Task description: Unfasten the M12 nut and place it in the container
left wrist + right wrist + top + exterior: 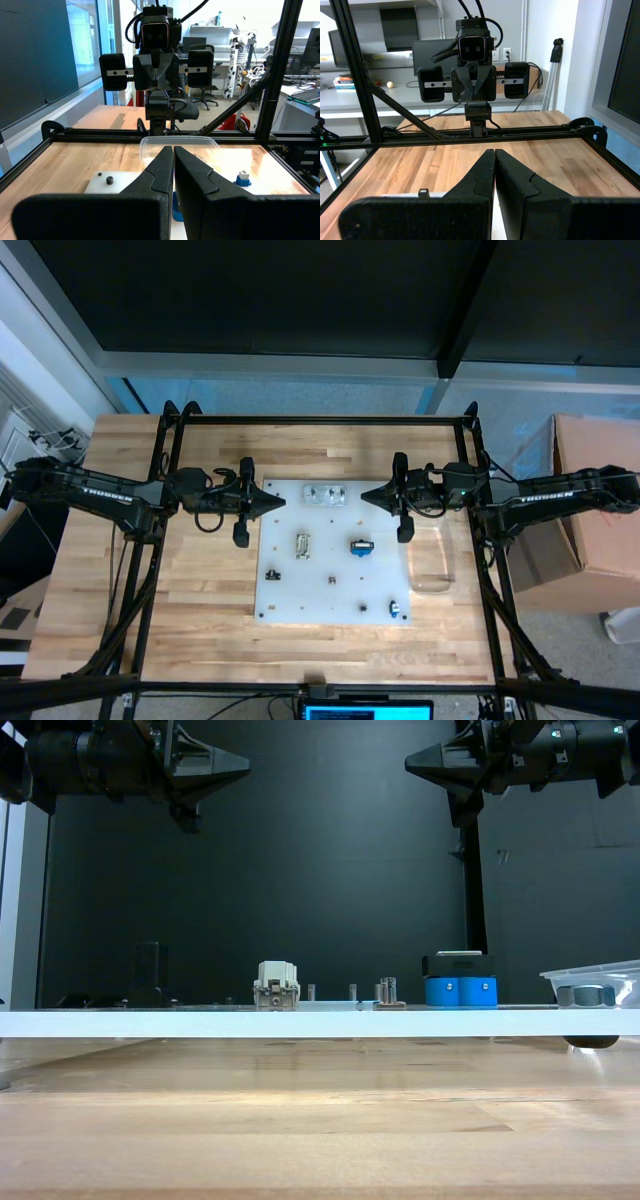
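The small silver M12 nut sits on its stud near the white board's near right edge, outside the clear container. In the low view the nut shows in front of the container. My left gripper hovers high over the board's far left edge, fingers shut on nothing. My right gripper hovers high over the board's far right part, also shut and holding nothing. The two grippers point at each other. In the wrist views each pair of fingertips meets.
The board also carries a blue connector, a white connector, a silver post and a silver block at its far edge. A black frame surrounds the wooden table. A cardboard box stands at the right.
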Controlling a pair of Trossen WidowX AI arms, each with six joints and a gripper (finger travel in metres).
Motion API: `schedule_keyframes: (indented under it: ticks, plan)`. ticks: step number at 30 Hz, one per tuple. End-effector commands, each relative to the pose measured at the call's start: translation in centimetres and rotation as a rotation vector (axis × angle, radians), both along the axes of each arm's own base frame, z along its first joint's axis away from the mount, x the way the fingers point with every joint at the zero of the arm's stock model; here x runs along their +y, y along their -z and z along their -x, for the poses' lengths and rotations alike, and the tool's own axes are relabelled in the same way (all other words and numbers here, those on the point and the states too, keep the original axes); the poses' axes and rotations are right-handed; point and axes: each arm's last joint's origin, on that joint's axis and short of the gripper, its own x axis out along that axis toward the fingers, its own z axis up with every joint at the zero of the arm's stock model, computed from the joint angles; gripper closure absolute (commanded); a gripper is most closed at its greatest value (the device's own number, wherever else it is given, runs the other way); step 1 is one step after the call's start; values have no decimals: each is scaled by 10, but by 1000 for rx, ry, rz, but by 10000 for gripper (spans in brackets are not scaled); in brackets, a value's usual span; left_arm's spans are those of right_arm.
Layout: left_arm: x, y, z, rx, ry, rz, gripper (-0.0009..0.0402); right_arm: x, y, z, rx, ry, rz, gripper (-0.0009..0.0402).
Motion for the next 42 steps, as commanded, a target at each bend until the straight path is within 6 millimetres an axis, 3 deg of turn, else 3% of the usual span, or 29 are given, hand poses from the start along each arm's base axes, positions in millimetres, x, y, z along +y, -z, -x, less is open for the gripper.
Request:
schedule_keyframes:
  ticks: [1,11,18,31,42]
  plan:
    - [0,0,0,-1,0,0,393,0,0,0,0,0,2,393]
    - [0,0,0,-1,0,0,393,1,-1,0,8,-9,-21,393]
    - [0,0,0,0,0,0,393,6,-4,-1,259,-32,-23,393]
    - [0,0,0,-1,0,0,393,48,-7,-24,811,-107,-130,393]
    - [0,0,0,-1,0,0,393,100,2,-56,1171,41,-337,393]
